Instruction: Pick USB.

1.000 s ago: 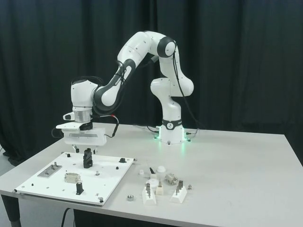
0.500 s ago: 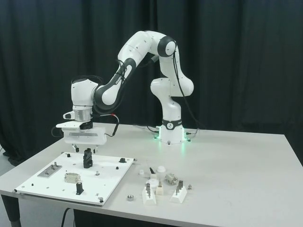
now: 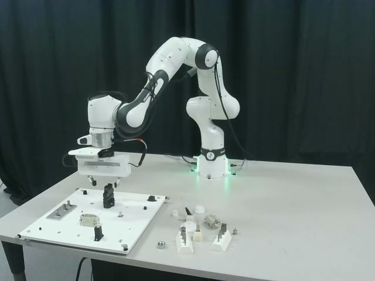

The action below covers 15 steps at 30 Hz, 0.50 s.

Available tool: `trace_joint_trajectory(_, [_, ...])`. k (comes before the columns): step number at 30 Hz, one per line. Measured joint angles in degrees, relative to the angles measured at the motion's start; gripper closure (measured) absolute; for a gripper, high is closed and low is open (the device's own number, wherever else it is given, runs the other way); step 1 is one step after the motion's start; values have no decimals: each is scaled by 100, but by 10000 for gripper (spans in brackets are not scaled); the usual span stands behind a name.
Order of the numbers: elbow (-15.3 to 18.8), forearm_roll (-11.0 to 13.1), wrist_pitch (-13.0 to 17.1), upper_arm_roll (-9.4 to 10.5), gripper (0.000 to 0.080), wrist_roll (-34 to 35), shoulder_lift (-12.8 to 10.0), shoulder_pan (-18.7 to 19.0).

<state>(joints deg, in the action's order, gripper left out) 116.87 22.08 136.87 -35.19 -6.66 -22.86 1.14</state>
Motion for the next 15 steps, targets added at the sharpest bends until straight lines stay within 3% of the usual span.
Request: trace_joint_trajectory(15, [-35, -22, 0, -13, 3, 11, 42, 3])
